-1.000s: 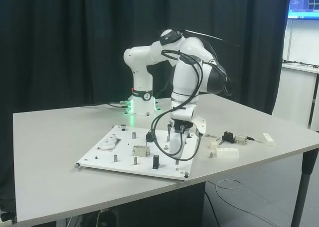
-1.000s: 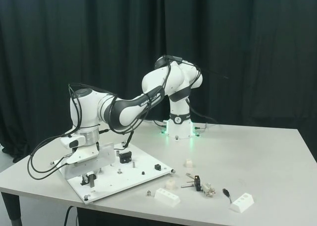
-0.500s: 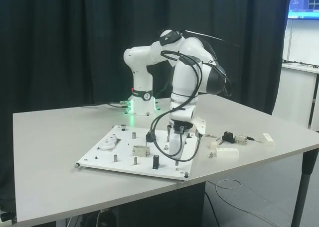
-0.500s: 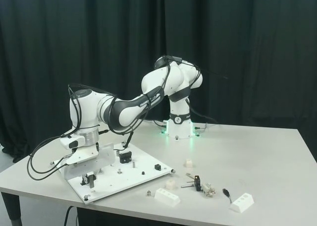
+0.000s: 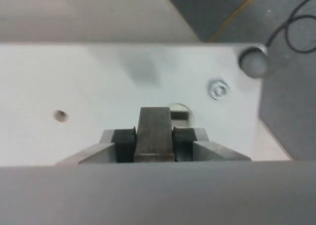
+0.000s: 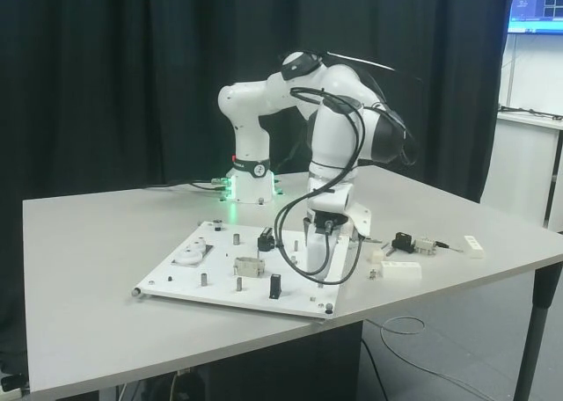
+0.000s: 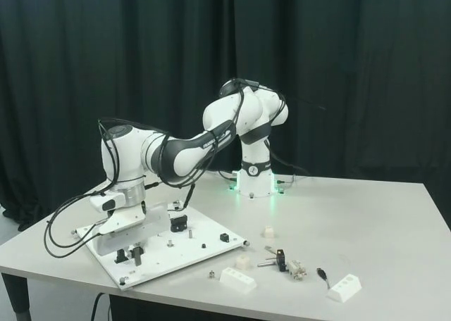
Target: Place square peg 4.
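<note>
I'm seeing one gripper [image 5: 154, 136] clamping one peg [image 5: 154, 133], and it's hanging just above a hole [image 5: 180, 111] near the corner of the single white board [image 6: 220, 282]. I'm counting one nut [image 5: 217, 89] beside that hole. Two white blocks [image 7: 237, 279] are lying on the grey table [image 7: 366, 229]. Lettering on the arm [image 7: 204, 141] is too small to read.

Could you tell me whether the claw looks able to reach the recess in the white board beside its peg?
Probably yes: the claw, shut on the grey square peg, hangs right by the recess in the flat white board, with nothing between them.
</note>
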`<control>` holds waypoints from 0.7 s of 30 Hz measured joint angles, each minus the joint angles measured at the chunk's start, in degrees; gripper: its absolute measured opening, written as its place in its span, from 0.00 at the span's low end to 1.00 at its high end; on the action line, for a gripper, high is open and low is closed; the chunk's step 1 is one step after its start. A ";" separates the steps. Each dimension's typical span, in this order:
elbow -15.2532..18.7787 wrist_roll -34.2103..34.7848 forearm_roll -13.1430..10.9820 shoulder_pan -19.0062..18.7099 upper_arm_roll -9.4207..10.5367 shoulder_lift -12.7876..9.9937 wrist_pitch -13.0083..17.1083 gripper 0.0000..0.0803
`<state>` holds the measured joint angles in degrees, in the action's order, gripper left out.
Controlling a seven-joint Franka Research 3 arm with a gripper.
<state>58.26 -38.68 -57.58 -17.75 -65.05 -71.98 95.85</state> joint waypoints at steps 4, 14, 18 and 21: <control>-1.29 1.91 -0.25 -0.26 0.01 0.63 -3.75 0.19; -3.28 7.70 -0.28 -2.90 0.07 2.78 -13.22 0.19; -3.34 10.40 -0.28 -4.78 0.09 3.59 -16.46 0.19; -3.33 12.37 -0.30 -6.37 0.11 4.05 -18.56 0.19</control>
<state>54.93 -26.31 -57.88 -24.12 -64.93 -67.93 77.29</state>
